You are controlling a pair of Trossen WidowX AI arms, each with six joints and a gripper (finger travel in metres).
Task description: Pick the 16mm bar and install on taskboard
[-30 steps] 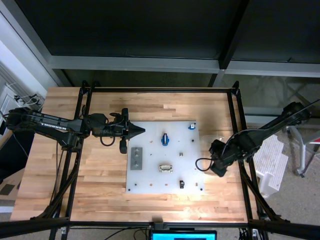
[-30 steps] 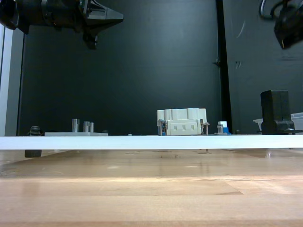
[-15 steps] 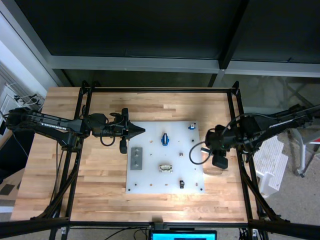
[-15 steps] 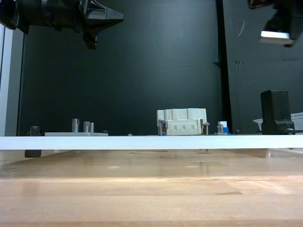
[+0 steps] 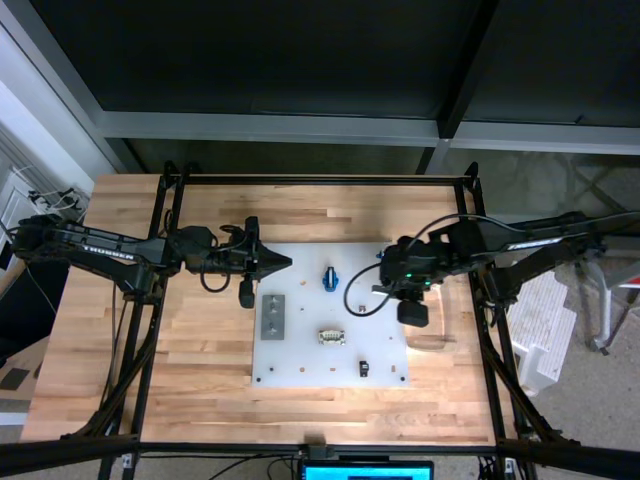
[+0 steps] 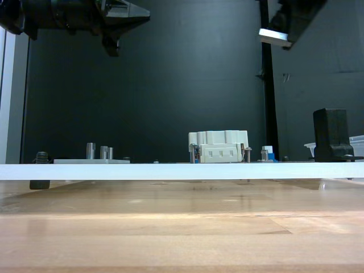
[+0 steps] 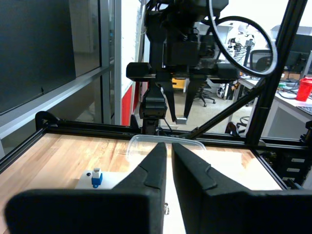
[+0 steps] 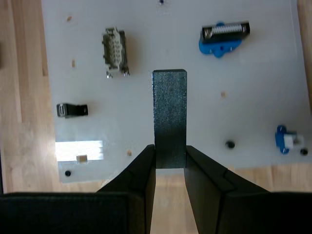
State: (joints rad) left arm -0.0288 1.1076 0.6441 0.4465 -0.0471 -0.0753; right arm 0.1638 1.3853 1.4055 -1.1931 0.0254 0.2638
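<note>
The 16mm bar [image 8: 169,117] is a dark grey rectangular bar held in my right gripper [image 8: 169,155], which is shut on its end. It hangs high above the white taskboard [image 5: 300,352], over its right part, clear of any seat. In the low view its bright end [image 6: 274,37] shows far above the board under the right gripper [image 6: 296,14]. In the high view the right gripper [image 5: 398,280] is above the board's right edge. My left gripper [image 5: 283,262] hovers over the board's far left corner with its fingers [image 7: 155,165] shut and empty.
A grey block with round holes [image 5: 272,317] sits on the board's left side. Also on the board are a white connector [image 5: 332,337], a blue connector [image 5: 330,278] and a small black part [image 5: 366,368]. A clear plastic tray [image 5: 440,338] lies right of the board.
My right gripper has swung left and up with the bar, from beside the board's right edge to over its right part. The left arm has not moved.
</note>
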